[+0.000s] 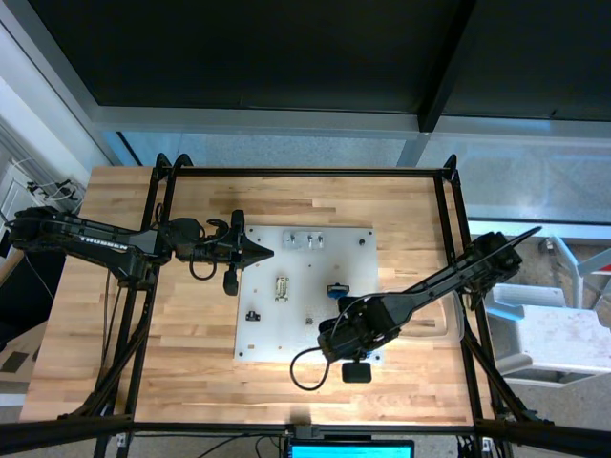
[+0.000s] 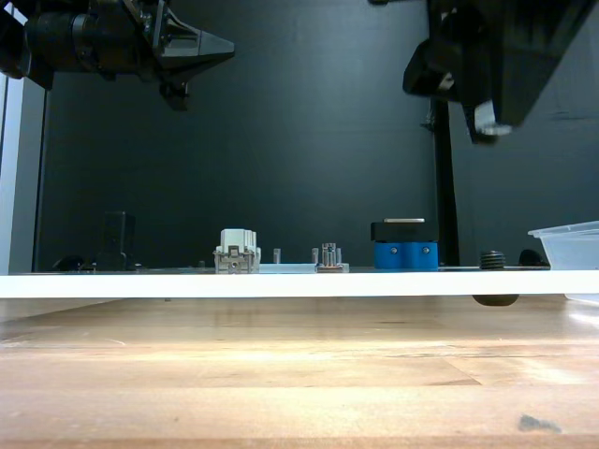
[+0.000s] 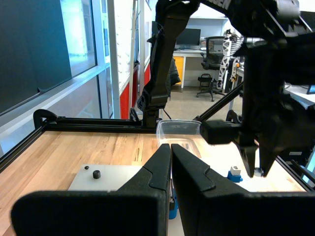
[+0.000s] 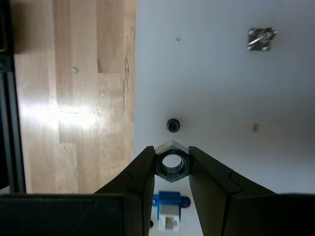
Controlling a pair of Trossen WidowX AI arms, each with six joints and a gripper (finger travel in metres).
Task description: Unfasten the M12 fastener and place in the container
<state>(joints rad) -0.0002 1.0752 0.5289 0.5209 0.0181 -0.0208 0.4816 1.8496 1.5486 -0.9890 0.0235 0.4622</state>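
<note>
Over white board [image 1: 286, 329], right hand [image 4: 172, 158] clamps nut [image 4: 172, 167] near clear tray [image 2: 566, 245]; left hand [image 1: 264, 253] clenched far-left.

Left hand [image 1: 269, 253], right hand [image 4: 172, 154] with nut [image 4: 172, 165], over board [image 1: 277, 326]

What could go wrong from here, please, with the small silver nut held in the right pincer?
The small silver hex nut is gripped only across two sides by the right pincer, raised above the white board; it could slip out and roll away. The shallow clear plastic tray sits off the board's right edge, so releasing early would miss it. The left pincer, shut, is parked near the board's left edge, no hazard.
</note>
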